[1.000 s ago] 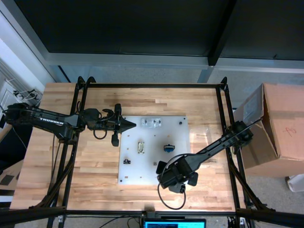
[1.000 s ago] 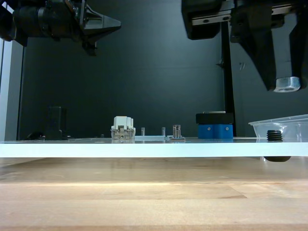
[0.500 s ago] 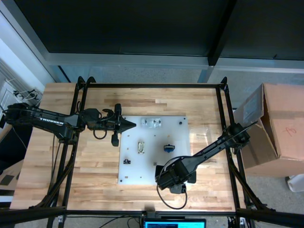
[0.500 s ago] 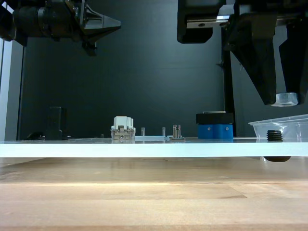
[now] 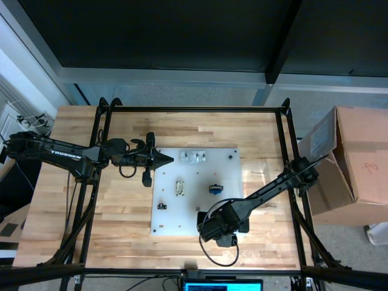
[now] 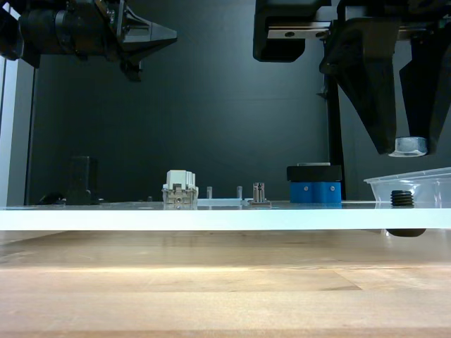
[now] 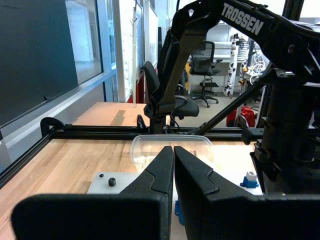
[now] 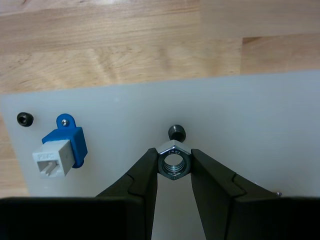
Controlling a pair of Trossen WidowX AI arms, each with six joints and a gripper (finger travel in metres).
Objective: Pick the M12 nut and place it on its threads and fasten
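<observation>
The small silver nut point(image 8: 173, 165) is held up in the air, pinched flat between the two fingers of the right pincer point(image 6: 406, 146), with its hole showing all the way through. It is not on its stud yet. In the low view the black ribbed stud point(image 6: 402, 198) stands bare at about 6 o'clock from the nut, with a clear gap between them. A second ago the nut hung higher and more toward 3 o'clock. It has come down and slid a bit toward 9 o'clock, so it is now much closer to the stud. That tells me the nut is being lined up, and the next step is probably to lower it onto the ribs and turn it. From the right wrist view the hole may sit a little short of the stud, but I cannot tell for sure. The clear tray point(image 6: 423, 179) is behind the stud and does not hold the nut. The left pincer point(image 7: 173, 150) has not moved. Its fingers are pressed together on nothing, and it hangs high over the 9 o'clock edge of the white board point(image 5: 194, 179) on the tabletop point(image 5: 121, 206).
</observation>
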